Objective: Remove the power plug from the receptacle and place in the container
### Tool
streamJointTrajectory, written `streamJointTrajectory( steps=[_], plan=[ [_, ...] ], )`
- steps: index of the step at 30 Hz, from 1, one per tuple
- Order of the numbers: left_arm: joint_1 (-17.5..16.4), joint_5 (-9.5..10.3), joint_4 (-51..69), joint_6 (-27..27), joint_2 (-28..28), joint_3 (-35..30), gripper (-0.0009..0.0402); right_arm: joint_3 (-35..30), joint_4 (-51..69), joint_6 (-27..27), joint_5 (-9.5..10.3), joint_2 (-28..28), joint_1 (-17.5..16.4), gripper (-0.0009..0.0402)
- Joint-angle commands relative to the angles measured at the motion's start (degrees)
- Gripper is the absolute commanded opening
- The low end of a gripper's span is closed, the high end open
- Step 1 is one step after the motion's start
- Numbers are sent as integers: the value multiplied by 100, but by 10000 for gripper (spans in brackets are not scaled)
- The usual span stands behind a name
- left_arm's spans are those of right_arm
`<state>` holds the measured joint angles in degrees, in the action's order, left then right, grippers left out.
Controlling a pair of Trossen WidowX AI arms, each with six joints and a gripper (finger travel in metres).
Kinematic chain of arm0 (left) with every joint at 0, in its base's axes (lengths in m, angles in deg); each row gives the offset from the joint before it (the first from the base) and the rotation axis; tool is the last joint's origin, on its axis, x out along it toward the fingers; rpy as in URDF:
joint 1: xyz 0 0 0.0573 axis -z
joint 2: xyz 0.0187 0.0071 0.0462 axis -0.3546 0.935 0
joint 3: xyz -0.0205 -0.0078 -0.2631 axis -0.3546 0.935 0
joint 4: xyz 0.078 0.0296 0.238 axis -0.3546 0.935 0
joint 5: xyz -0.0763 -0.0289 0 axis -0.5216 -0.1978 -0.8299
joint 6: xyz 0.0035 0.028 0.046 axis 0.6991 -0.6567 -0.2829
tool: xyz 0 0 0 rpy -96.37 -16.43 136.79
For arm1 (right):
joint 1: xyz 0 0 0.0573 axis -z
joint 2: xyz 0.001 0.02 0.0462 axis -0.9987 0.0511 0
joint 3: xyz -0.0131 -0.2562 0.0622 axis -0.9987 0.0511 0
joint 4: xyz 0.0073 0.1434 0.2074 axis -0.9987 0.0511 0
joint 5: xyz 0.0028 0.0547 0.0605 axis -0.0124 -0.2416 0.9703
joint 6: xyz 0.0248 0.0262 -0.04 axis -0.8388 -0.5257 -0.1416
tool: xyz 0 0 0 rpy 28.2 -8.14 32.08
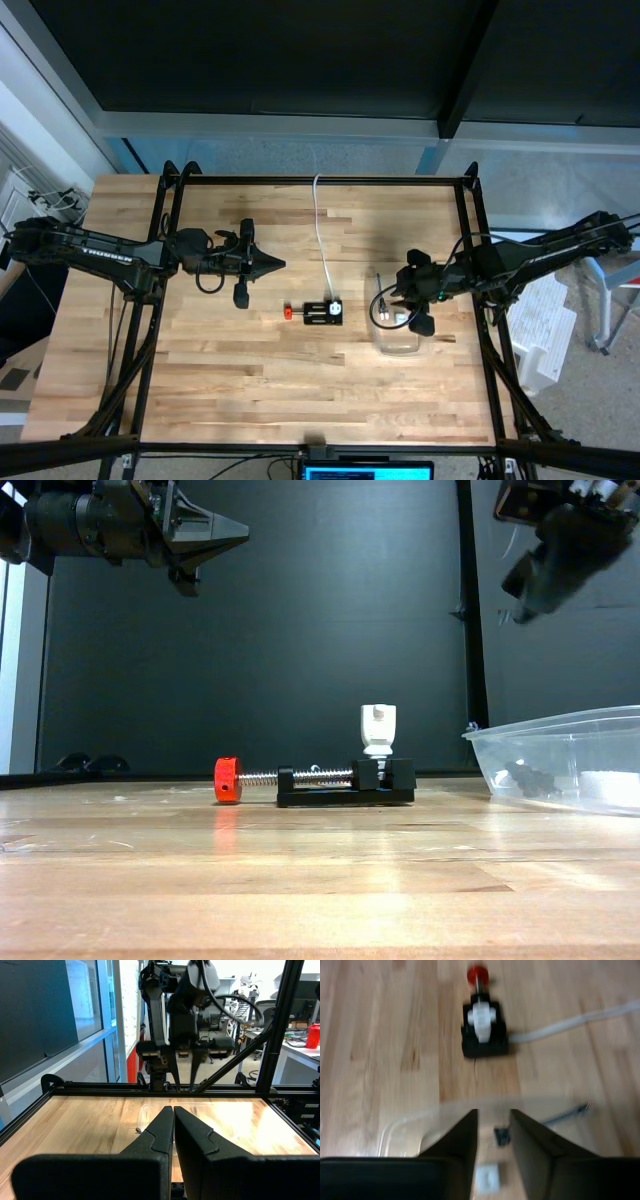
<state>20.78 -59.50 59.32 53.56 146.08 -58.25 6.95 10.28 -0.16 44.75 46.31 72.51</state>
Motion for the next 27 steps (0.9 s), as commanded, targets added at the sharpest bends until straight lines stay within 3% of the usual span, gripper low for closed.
streamJointTrajectory(
  steps=[1,3,7,9,14,18,27],
  plan=[
    [-2,0,-2,0,2,-2,0,-2,-407,439,63,-52,223,-2],
    [0,0,-2,0,2,-2,0,-2,-715,680,96,-48,393,6],
    [0,0,-2,0,2,-2,0,-2,-1340,1069,638,13,890,7],
    [-2,0,-2,0,2,-2,0,-2,-1576,1235,763,33,1088,-3],
    [-2,0,-2,0,2,-2,0,0,-2216,1467,831,177,1285,-1],
    [-2,2,-2,0,2,-2,0,0,-2935,1464,1071,400,1340,0],
    [0,0,-4,0,2,-2,0,291,-4275,1589,1130,538,1565,0]
  ],
)
